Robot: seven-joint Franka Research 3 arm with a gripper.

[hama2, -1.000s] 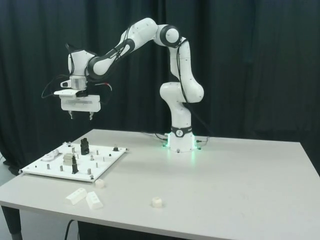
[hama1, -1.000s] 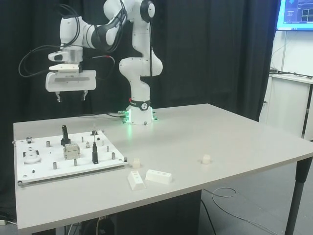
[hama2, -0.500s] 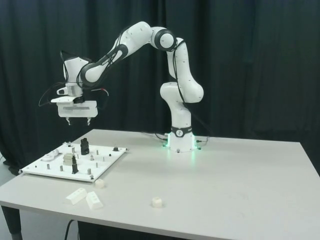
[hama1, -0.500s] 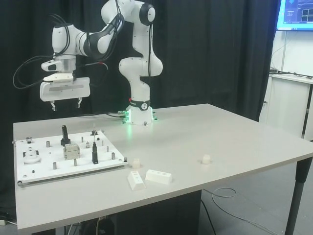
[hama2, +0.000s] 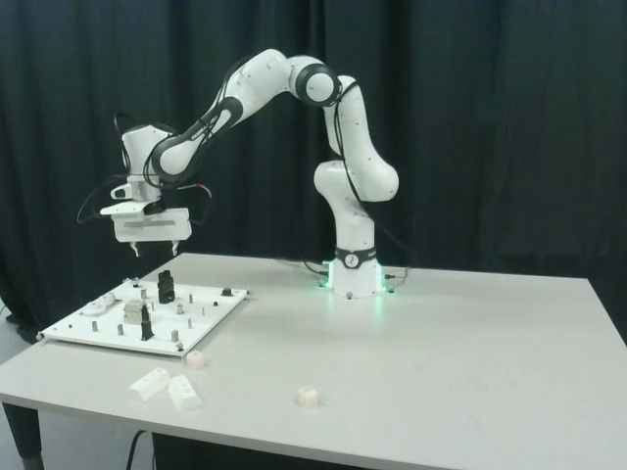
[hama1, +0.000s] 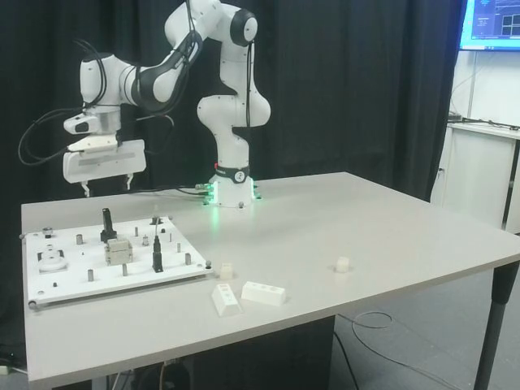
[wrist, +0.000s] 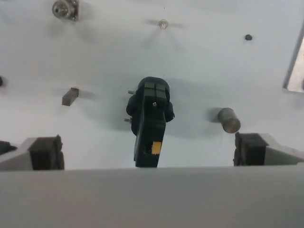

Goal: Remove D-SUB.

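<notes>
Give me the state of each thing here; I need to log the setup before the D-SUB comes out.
hand: open, empty, hanging above the board.
black D-SUB plug: upright on the board, not gripped.
white board: flat on the table, parts mounted on it.
two white blocks: loose on the table beside the board.

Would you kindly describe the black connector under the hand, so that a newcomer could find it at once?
On the grey table lies a white board studded with small parts. Near its rear edge, below the open hand, stands the black connector. It is chunkier than the slim black plug near the front edge, with a grey block between them.
</notes>
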